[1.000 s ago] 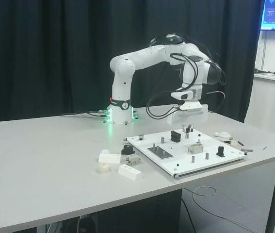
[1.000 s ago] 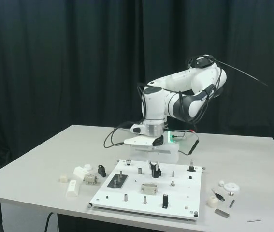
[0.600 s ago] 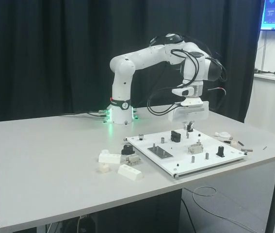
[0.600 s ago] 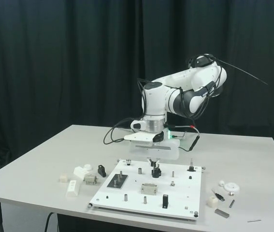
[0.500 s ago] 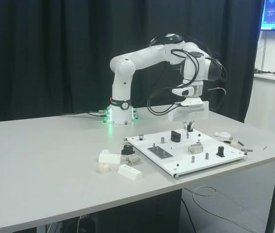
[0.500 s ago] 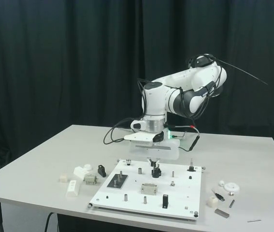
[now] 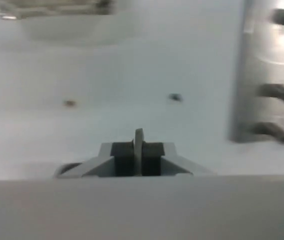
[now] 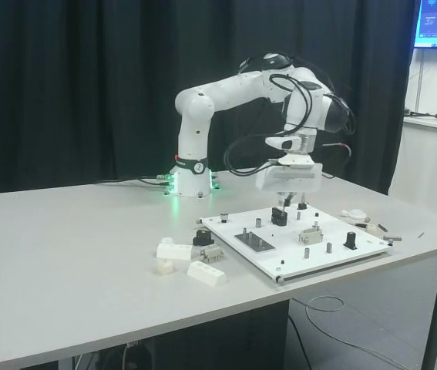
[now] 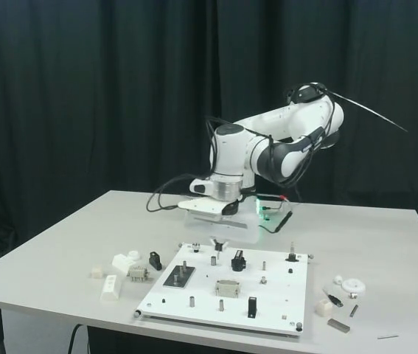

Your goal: Place square peg 1.

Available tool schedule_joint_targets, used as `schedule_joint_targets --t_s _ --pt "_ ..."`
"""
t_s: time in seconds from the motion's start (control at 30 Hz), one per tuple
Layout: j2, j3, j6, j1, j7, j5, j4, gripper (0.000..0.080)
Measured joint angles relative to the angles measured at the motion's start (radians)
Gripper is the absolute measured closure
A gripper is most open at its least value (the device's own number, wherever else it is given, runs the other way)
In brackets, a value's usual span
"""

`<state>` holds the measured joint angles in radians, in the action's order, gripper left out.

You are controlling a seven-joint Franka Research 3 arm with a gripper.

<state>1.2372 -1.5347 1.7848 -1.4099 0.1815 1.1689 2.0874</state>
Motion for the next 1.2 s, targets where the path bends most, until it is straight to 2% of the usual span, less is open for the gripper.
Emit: schedule_joint_targets --t_s 0.23,0.5,0.93,1.2 --pt "0.000 -0.001 0.043 0.040 -0.092 -0.056 0.041 0.0774" --pt "0.000 -0.006 0.094 0.097 -0.232 -0.066 0.115 0.0775" --pt "0.003 -0.020 0.139 0.203 -0.430 -0.052 0.193 0.0776" --pt "0.017 -0.022 0.148 0.278 -0.527 0.000 0.206 0.0776"
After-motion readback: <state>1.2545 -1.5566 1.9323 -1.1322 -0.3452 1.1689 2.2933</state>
